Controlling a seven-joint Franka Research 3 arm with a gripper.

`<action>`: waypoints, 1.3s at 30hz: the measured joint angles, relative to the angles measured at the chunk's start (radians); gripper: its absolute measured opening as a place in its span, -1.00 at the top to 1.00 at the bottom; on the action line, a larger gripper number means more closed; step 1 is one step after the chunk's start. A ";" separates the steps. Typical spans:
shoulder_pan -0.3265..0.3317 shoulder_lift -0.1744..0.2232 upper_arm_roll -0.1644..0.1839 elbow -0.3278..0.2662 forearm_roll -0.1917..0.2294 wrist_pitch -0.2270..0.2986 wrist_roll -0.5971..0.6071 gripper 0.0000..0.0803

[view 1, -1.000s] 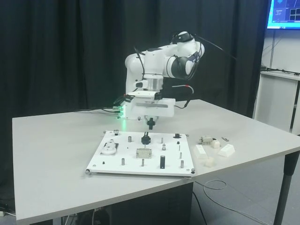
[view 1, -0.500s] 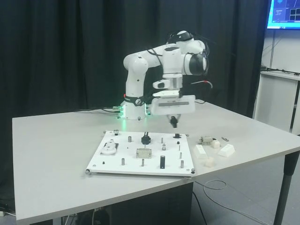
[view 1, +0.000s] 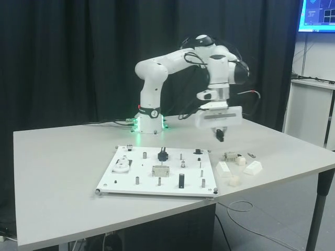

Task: Place D-SUB.

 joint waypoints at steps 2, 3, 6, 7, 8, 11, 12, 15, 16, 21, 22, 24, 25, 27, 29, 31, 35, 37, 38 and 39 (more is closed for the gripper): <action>0.017 0.000 0.012 0.015 0.000 0.011 0.028 0.61; 0.024 0.000 0.018 0.021 0.000 0.016 0.041 0.61; 0.046 0.000 0.037 0.044 0.000 0.032 0.079 0.61; 0.054 0.000 0.044 0.051 -0.001 0.037 0.094 0.61; 0.060 0.000 0.051 0.059 -0.001 0.042 0.107 0.61; 0.080 0.000 0.070 0.078 -0.007 0.056 0.154 0.61; 0.085 0.000 0.077 0.085 -0.010 0.062 0.172 0.61; 0.104 0.000 0.093 0.100 -0.021 0.074 0.228 0.61; 0.110 0.000 0.098 0.104 -0.026 0.078 0.245 0.61; 0.142 0.000 0.121 0.117 -0.050 0.101 0.321 0.61; 0.148 0.000 0.126 0.119 -0.054 0.106 0.336 0.61; 0.159 0.000 0.135 0.122 -0.059 0.118 0.364 0.61; 0.164 0.000 0.140 0.122 -0.060 0.125 0.376 0.61; 0.175 0.000 0.151 0.122 -0.062 0.141 0.398 0.61; 0.184 0.000 0.161 0.122 -0.065 0.156 0.418 0.61; 0.192 0.000 0.171 0.122 -0.068 0.171 0.437 0.61; 0.203 0.000 0.189 0.122 -0.072 0.200 0.470 0.61; 0.207 0.000 0.196 0.122 -0.072 0.213 0.485 0.61; 0.209 0.000 0.200 0.122 -0.073 0.221 0.491 0.61; 0.211 0.000 0.202 0.122 -0.073 0.226 0.497 0.61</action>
